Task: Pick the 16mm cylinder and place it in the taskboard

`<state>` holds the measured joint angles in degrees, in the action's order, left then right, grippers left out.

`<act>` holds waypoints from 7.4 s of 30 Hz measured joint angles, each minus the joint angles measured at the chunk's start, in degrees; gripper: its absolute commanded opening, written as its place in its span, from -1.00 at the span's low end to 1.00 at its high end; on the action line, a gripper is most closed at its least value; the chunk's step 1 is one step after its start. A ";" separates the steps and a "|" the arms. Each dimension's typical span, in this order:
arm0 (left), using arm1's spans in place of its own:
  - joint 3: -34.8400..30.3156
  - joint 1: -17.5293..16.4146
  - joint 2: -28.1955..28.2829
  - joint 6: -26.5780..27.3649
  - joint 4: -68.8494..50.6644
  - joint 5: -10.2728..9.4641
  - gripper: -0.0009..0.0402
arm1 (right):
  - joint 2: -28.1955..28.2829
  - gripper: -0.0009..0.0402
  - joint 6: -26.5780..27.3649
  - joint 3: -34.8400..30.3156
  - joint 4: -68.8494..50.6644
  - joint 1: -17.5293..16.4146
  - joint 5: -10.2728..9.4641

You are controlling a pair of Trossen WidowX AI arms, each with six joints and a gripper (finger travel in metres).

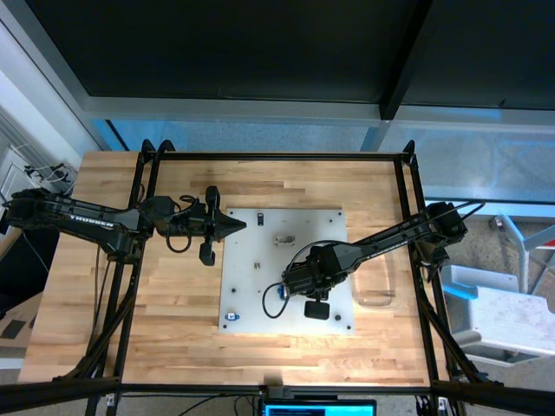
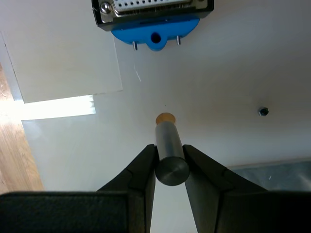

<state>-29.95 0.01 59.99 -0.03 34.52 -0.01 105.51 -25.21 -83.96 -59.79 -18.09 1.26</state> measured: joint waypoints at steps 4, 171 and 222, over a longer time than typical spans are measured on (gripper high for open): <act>0.00 0.00 0.02 0.00 0.00 0.00 -0.96 | 0.00 -0.84 -0.04 0.00 0.09 -0.07 0.04; 0.00 0.00 0.00 0.00 0.00 0.00 -0.96 | -4.57 -0.22 -1.40 1.25 1.68 -0.07 2.21; 0.02 0.00 0.00 0.00 -0.02 0.00 -0.96 | -8.81 -0.22 -1.33 1.25 0.07 -0.04 2.19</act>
<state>-29.93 0.01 59.99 -0.03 34.50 -0.01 96.71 -26.55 -82.72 -59.72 -18.13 3.44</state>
